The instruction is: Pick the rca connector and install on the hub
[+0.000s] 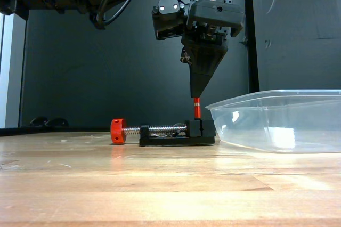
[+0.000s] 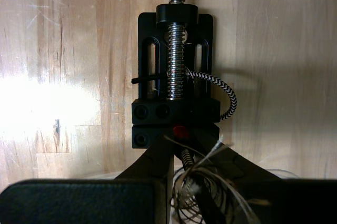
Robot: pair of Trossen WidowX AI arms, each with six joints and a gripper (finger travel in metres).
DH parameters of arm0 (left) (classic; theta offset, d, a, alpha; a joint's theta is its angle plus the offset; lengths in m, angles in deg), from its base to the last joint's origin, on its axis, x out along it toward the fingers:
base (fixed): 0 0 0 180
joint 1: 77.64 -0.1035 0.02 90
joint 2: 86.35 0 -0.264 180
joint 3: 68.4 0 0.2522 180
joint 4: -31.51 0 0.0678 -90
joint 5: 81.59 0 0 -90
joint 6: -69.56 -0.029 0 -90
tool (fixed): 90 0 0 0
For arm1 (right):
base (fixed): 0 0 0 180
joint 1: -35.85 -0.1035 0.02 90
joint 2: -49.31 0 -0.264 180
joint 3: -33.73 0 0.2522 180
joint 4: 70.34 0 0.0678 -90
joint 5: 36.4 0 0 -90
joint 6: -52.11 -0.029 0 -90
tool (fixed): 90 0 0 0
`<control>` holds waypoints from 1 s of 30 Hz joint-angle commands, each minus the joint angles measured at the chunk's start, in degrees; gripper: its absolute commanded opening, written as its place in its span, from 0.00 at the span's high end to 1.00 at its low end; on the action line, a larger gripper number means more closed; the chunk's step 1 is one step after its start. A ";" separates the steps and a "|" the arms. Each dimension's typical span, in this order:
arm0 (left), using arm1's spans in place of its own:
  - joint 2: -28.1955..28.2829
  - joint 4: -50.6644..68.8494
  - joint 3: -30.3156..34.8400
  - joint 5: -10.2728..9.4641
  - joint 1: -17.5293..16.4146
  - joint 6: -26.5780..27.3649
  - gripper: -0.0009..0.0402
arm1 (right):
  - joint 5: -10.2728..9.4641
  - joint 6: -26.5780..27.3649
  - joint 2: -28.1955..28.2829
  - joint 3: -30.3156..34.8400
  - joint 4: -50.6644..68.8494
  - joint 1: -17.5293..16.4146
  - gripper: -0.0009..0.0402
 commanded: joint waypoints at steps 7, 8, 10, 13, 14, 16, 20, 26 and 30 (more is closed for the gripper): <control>0.02 -0.02 0.00 0.02 -0.02 -0.02 0.98 | 0.11 -0.07 -0.46 0.04 -0.24 -0.02 0.81; 0.00 -0.02 0.00 0.02 0.00 0.00 0.98 | 0.13 -0.09 -0.48 0.04 -0.26 -0.02 0.78; 0.02 -0.02 0.00 0.02 -0.02 -0.02 0.98 | 0.13 -0.20 -0.48 0.04 -0.33 -0.02 0.73; 0.00 -0.02 0.00 0.02 0.00 -0.02 0.98 | 0.13 -0.66 -0.94 0.04 -0.31 -0.02 0.66; 0.02 -0.02 0.00 0.02 0.00 -0.02 0.98 | 0.15 -0.72 -1.18 0.04 -0.26 -0.02 0.64; 0.02 -0.02 0.00 0.02 0.00 -0.02 0.98 | 0.15 -0.87 -1.79 0.02 -0.22 -0.02 0.60; 0.02 -0.02 0.00 0.02 0.00 -0.02 0.98 | 0.17 -1.22 -3.45 -0.20 -0.26 0.00 0.55; 0.02 -0.02 0.00 0.02 0.00 -0.02 0.98 | 0.20 -1.36 -6.97 -2.95 -0.31 0.00 0.53; 0.02 -0.02 0.00 0.02 0.00 0.00 0.98 | 0.22 -1.27 -9.27 -3.93 -0.46 0.00 0.53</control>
